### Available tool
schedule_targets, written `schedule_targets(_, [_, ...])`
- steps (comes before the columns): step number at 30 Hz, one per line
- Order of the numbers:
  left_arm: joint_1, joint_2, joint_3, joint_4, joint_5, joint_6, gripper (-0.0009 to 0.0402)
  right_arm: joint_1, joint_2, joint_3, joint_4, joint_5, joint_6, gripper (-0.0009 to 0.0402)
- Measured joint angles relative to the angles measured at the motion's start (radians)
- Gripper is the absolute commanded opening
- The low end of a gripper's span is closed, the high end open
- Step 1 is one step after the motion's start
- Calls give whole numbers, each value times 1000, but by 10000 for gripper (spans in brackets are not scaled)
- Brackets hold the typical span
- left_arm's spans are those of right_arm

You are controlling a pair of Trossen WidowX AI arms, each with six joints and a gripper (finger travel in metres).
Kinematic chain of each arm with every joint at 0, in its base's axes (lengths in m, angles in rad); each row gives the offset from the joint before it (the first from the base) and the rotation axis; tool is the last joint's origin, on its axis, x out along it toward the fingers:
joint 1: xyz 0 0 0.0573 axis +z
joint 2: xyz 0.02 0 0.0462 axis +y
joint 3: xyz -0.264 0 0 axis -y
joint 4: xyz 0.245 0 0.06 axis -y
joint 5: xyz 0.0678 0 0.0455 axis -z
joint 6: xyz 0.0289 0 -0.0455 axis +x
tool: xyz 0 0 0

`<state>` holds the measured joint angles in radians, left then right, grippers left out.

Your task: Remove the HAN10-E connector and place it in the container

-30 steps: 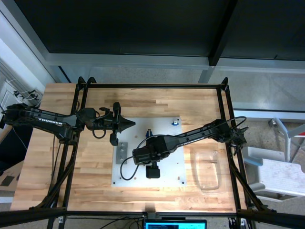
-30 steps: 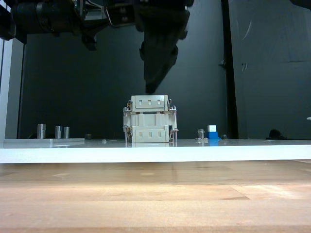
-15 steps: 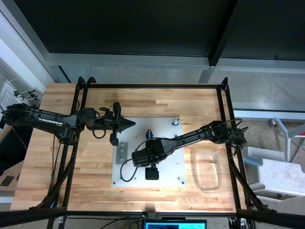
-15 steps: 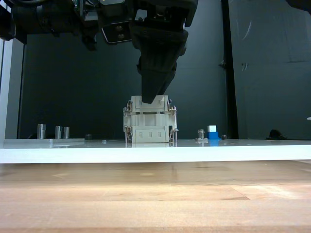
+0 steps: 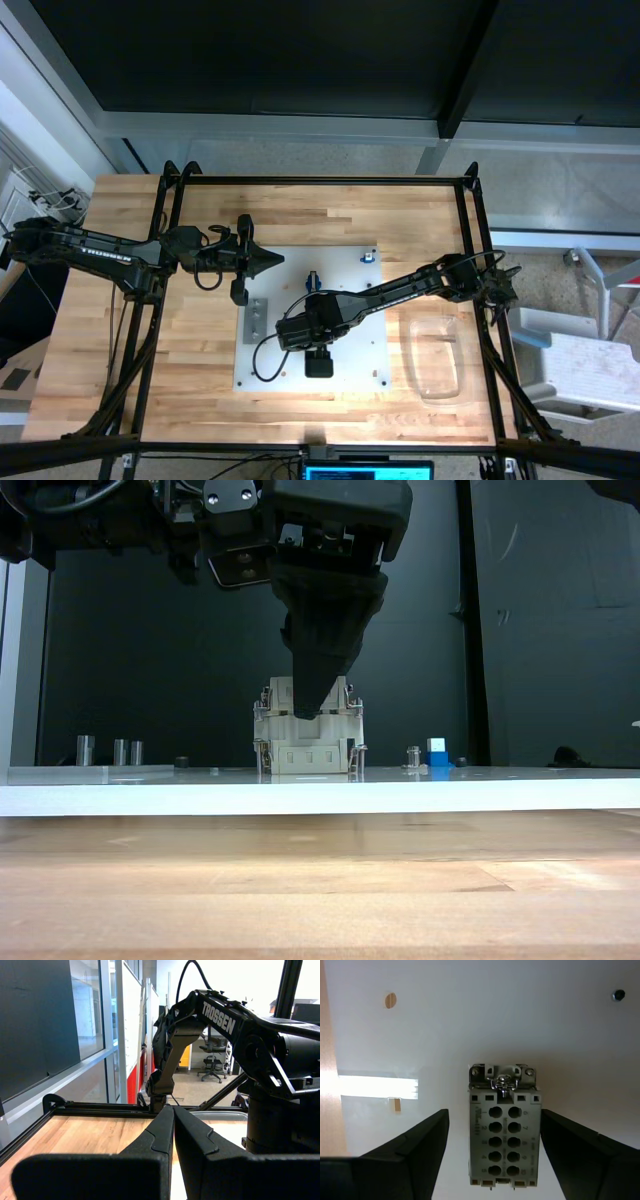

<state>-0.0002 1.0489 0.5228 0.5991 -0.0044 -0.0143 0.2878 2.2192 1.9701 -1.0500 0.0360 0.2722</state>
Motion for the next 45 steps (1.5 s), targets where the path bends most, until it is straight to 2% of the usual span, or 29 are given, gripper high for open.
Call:
schedule_targets(15, [0,0,0,0,0,0,0,-1,-8,0,-4,1,-13,46])
schedule_targets(21, [0,0,0,0,0,0,0,0,-13,0,-4,-2,-18,0])
schedule_targets(34, [0,0,0,0,0,0,0,2,-59,0,0,-14,-19,18])
schedule_targets(42, [0,0,0,0,0,0,0,5,-99,-2,-64,-3,-16,20])
schedule_targets(45, [0,0,0,0,0,0,0,17,-126,-36,-77,-3,-16,20])
